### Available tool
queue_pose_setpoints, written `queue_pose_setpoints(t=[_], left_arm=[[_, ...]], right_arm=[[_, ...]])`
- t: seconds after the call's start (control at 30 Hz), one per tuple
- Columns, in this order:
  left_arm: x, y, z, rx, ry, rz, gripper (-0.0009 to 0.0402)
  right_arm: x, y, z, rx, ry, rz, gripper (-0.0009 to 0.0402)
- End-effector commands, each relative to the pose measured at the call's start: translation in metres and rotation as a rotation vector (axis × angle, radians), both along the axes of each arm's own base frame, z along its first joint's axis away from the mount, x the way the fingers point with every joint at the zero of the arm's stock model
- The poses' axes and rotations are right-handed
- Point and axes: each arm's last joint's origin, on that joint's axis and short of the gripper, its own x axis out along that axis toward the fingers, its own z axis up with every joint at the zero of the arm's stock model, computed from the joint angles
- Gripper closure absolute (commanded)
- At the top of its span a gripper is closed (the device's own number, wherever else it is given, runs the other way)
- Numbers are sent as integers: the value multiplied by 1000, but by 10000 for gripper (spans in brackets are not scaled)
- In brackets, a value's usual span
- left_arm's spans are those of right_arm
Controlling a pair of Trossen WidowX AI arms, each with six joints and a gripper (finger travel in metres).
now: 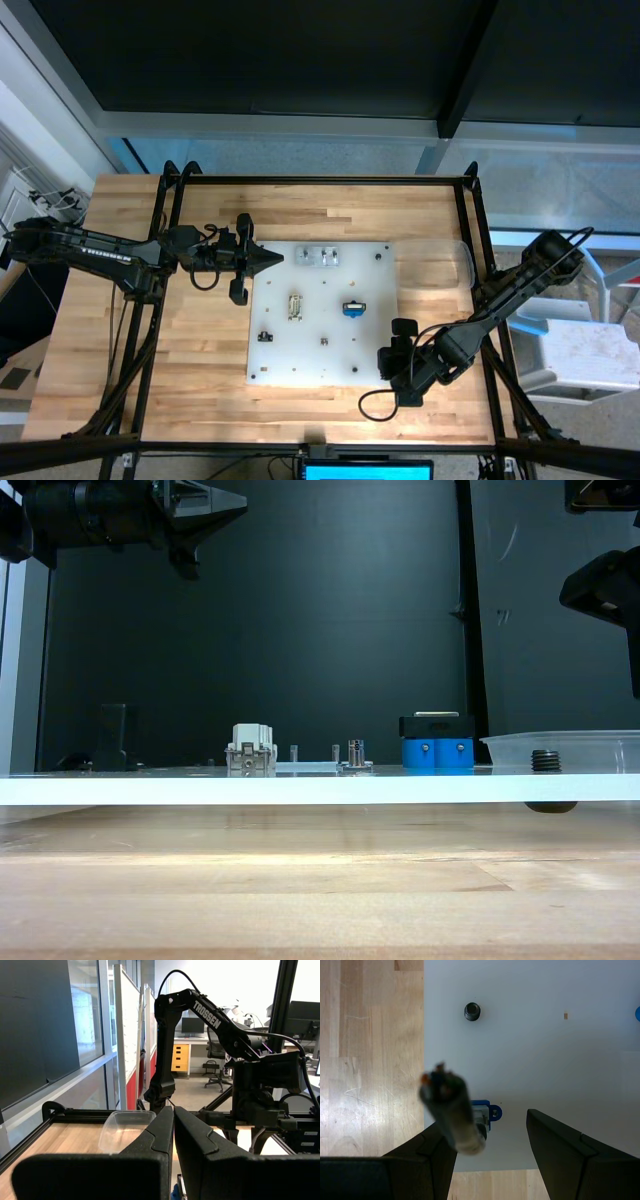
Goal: Remove the rj45 connector and place it in the container
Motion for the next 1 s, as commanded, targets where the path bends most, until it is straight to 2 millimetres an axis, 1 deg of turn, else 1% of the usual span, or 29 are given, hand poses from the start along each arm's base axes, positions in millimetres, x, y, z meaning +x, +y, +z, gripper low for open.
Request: queue_pose_setpoints(t=[0.03,0.57,1.0], left_arm=[[0,0,0,0,0,0,393],[0,0,0,0,0,0,393],[0,0,0,0,0,0,393]], right_arm=[[0,0,0,-3,1,1,220],[0,1,1,22,9,13,301],[0,1,1,30,8,19,383]])
